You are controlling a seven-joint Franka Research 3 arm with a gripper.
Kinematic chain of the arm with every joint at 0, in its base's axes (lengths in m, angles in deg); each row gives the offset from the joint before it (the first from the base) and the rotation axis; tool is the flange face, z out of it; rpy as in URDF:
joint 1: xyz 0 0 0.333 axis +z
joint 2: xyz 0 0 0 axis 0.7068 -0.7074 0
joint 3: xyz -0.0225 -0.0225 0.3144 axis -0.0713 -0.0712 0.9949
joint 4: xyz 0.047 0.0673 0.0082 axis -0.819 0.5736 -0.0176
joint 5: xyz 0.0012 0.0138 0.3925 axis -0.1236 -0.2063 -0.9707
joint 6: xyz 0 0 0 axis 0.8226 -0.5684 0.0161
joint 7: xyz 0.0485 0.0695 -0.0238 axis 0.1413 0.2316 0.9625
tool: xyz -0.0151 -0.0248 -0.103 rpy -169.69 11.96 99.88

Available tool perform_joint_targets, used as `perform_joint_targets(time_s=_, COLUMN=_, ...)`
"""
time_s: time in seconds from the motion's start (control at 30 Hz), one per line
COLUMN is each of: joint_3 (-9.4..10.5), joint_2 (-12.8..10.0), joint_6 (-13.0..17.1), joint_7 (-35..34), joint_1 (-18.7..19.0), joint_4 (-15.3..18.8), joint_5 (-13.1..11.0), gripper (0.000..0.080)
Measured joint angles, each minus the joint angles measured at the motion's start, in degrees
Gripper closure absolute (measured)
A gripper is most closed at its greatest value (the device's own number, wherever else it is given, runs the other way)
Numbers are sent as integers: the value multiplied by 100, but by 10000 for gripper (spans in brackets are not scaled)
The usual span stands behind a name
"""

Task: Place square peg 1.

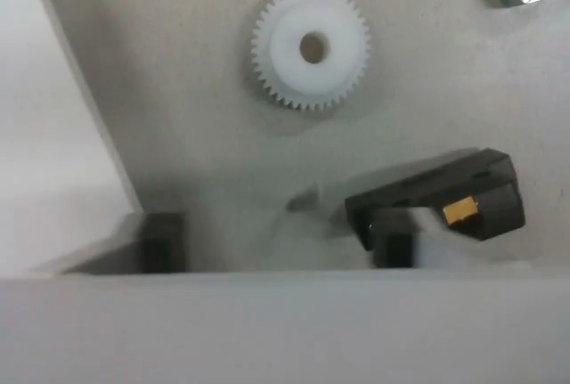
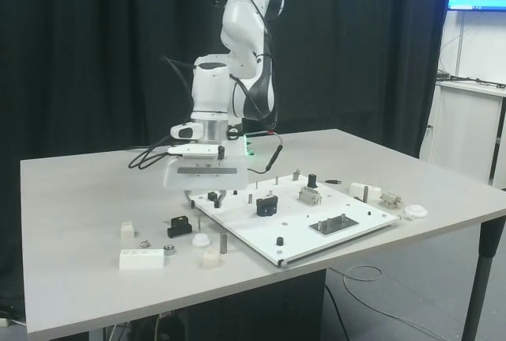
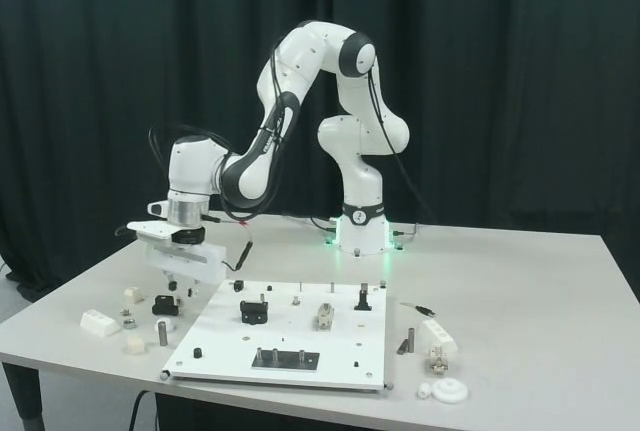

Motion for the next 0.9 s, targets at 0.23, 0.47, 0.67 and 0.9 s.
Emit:
perform_joint_targets(time_s=0.23, joint_3=0, joint_2=-11, joint_6=-91, joint_7=139, joint_1=-57, joint_4=-112, joint_5=0, gripper=176)
perform_joint_targets(time_s=0.47, joint_3=-5, joint_2=-12, joint_6=-283, joint_7=236, joint_1=-115, joint_4=-274, joint_5=0, gripper=40)
perform_joint_targets(time_s=0.67, joint_3=-6, joint_2=-14, joint_6=-444, joint_7=301, joint_1=-168, joint_4=-391, joint_5=0, gripper=10)
perform_joint_targets(time_s=0.9, joint_3=-7, joint_2=-26, joint_6=-563, joint_7=382, joint_1=-236, joint_4=-495, joint_5=0, gripper=3)
